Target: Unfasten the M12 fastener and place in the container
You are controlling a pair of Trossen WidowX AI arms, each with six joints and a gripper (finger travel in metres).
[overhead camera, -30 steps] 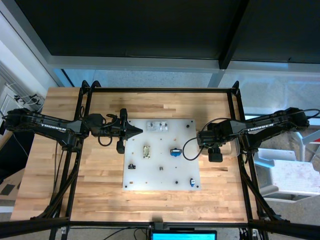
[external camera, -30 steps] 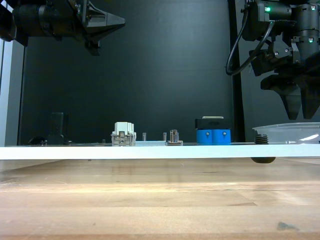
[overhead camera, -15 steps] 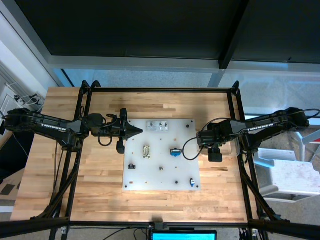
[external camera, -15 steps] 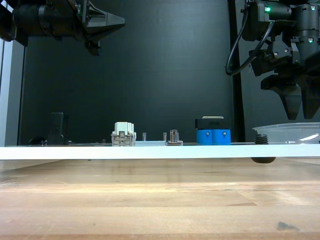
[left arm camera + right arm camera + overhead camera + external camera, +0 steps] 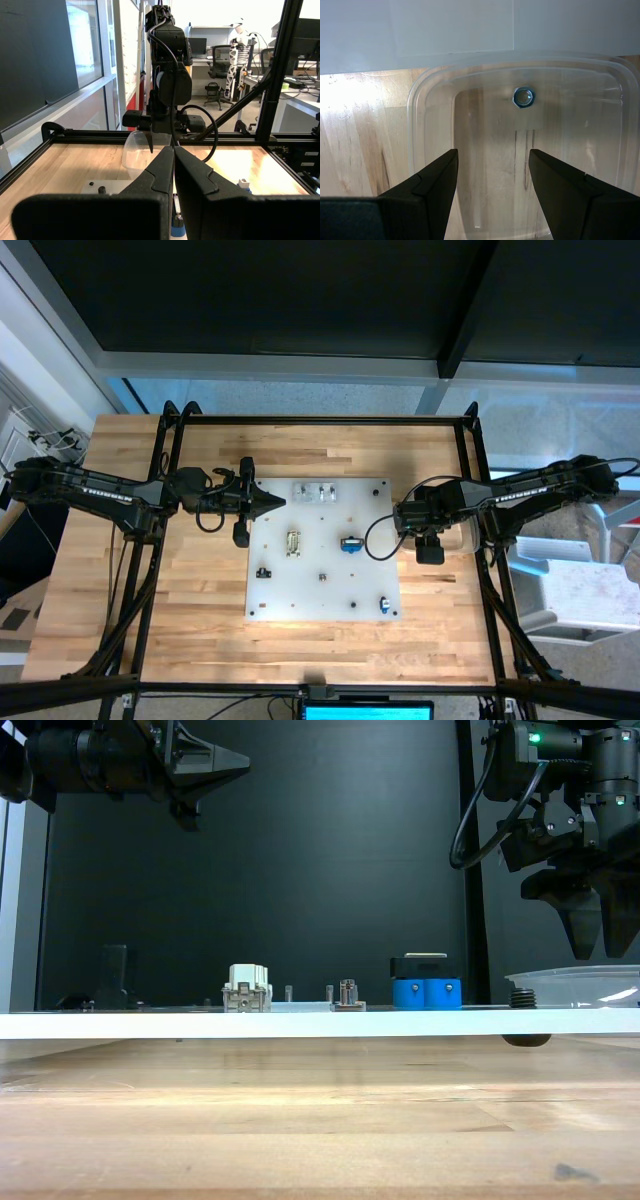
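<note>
**M12 fastener off its stud and lying in the container**

High view: the left gripper (image 5: pixel 272 502) hangs over the far left edge of the white board (image 5: pixel 320 585). The right gripper (image 5: pixel 430 550) stands over the container (image 5: pixel 464 536), just beside the board's right edge.

Low view: the black stud (image 5: pixel 520 998) shows bare ribs. The right gripper's tips hang above the container's rim.

Left wrist view: the left fingers (image 5: pixel 155 175) are pressed together.

Right wrist view: the right fingers (image 5: pixel 435 180) are spread and hold nothing. The M12 fastener (image 5: pixel 524 96) lies flat on the container's floor, clear of both.
</note>
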